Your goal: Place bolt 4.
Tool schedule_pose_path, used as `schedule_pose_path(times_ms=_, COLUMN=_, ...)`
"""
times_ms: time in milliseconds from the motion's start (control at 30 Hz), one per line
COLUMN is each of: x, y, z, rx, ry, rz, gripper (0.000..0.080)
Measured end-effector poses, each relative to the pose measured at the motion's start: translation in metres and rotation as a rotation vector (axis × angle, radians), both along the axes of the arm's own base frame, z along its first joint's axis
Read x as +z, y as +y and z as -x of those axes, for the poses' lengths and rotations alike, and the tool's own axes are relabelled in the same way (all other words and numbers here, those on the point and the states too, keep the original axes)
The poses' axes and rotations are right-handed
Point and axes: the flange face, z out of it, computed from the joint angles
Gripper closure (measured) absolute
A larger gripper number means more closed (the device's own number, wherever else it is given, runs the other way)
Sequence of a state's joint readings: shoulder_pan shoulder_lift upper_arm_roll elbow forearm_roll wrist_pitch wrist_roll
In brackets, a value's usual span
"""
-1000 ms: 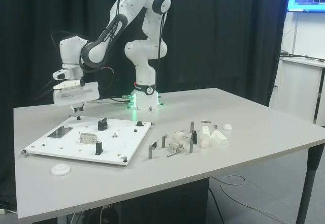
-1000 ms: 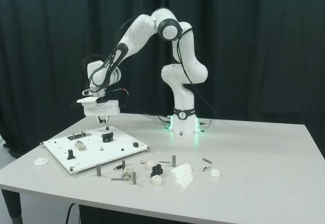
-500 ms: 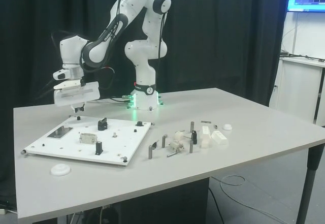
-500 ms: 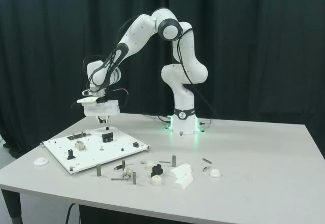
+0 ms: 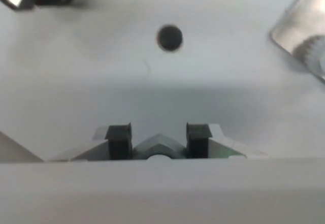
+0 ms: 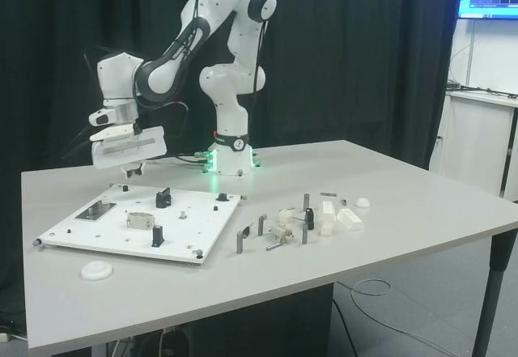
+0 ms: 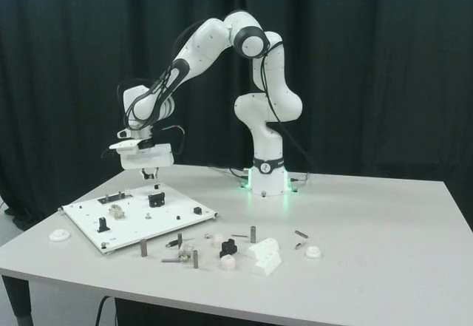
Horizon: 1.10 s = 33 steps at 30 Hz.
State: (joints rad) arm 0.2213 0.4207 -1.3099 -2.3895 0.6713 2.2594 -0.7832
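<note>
**Bolt 4 in the board, gripper empty above it**

- Gripper (image 6: 127,172): fingers (image 5: 119,138) spread apart, nothing between them. It hangs over the far edge of the white board (image 6: 186,231), not touching it.
- Bolt 4 (image 5: 169,37): the wrist view shows a round black head sitting in the board surface, apart from both fingertips. In the first room view it is at 6 o'clock from the gripper, directly below.
- Black bracket (image 6: 163,197): on the board, at about 4 o'clock from the gripper.
- Metal plate (image 6: 95,210): on the board, at about 7 o'clock from the gripper.
- Loose parts (image 6: 312,218): a cluster on the grey table (image 6: 388,235), at 3 o'clock from the board and well apart from the gripper.
- White disc (image 6: 96,271): on the table off the board's near corner, at about 7 o'clock.
</note>
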Motion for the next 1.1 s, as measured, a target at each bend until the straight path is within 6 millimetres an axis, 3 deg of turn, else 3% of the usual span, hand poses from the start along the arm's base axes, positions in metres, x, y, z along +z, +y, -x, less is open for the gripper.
schedule_pose_path(times_ms=533, x=0.018, y=0.039, z=-0.058, rx=-0.018, ry=0.008, rz=-0.054, gripper=0.0575)
schedule_pose_path(times_ms=1100, x=0.021, y=0.111, z=-0.132, rx=-0.03, ry=0.082, rz=-0.046, gripper=0.0575)
